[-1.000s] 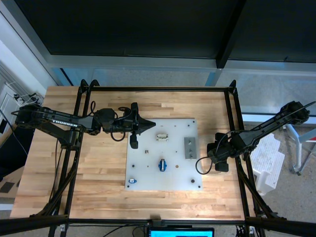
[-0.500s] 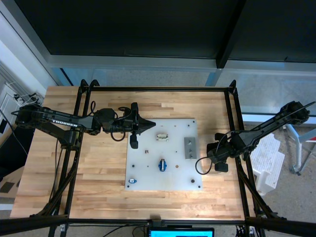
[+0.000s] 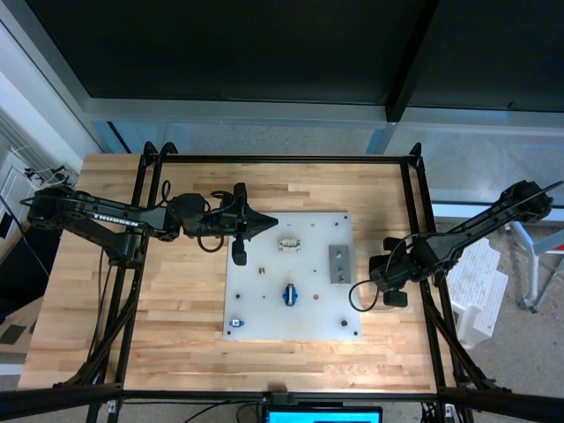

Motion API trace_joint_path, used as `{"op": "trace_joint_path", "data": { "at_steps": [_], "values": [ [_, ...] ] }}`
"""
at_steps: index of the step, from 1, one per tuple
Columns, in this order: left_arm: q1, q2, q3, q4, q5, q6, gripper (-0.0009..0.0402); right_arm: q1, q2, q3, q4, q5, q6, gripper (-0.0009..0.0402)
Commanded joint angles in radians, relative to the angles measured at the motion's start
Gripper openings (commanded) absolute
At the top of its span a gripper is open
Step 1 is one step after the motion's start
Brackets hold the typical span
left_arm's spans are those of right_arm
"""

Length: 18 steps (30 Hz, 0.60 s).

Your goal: Pick the 16mm cylinder and install on the taskboard

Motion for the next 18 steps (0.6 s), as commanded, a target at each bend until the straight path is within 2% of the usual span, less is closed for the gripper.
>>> {"op": "trace_joint_path", "data": {
  "at_steps": [1,8,18],
  "values": [
    [0.000,0.000,0.000,0.000,0.000,0.000,0.0000,0.000,-0.001,0.006,-0.001,0.000,0.000,-0.0001],
    [0.000,0.000,0.000,0.000,0.000,0.000,0.0000,0.000,-0.009,0.065,-0.050,0.000,-0.002,0.0009],
    [0.000,0.000,0.000,0.000,0.000,0.000,0.0000,-0.001,-0.018,0.266,-0.302,0.000,-0.007,0.0000]
  ]
}}
